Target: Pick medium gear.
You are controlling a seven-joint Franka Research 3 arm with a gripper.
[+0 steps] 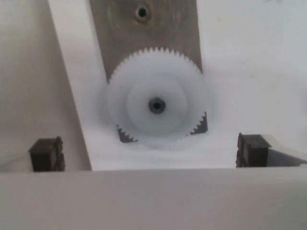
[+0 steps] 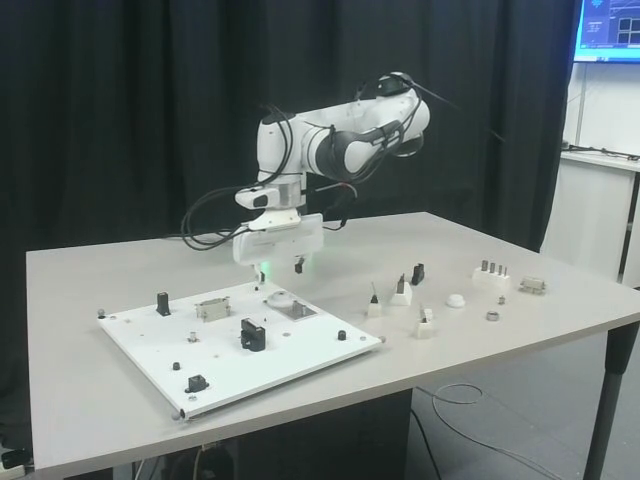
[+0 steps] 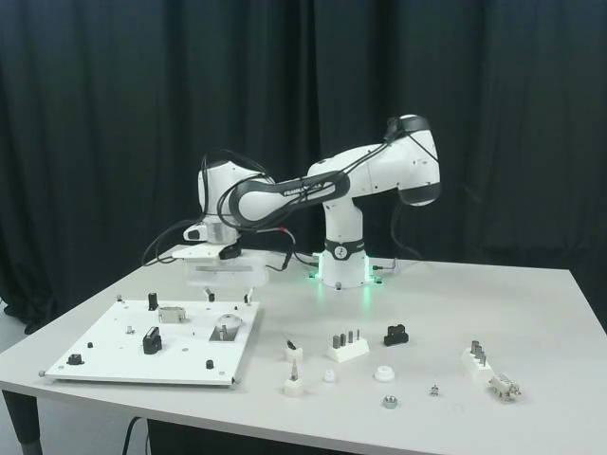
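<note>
White medium gear [image 1: 157, 98] on grey plate [image 1: 144, 33]; end effector [image 1: 148, 153] spread wide above, holding nothing.

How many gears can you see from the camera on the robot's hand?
1. A white gear sits on the grey plate set in the white board, below and between the open pincer fingers. Others could be hidden outside this view.

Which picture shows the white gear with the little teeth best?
The wrist view: the gear fills the middle, teeth and centre hole plain. In the first room view it is a small white bump on the board; in the second it is barely visible.
</note>
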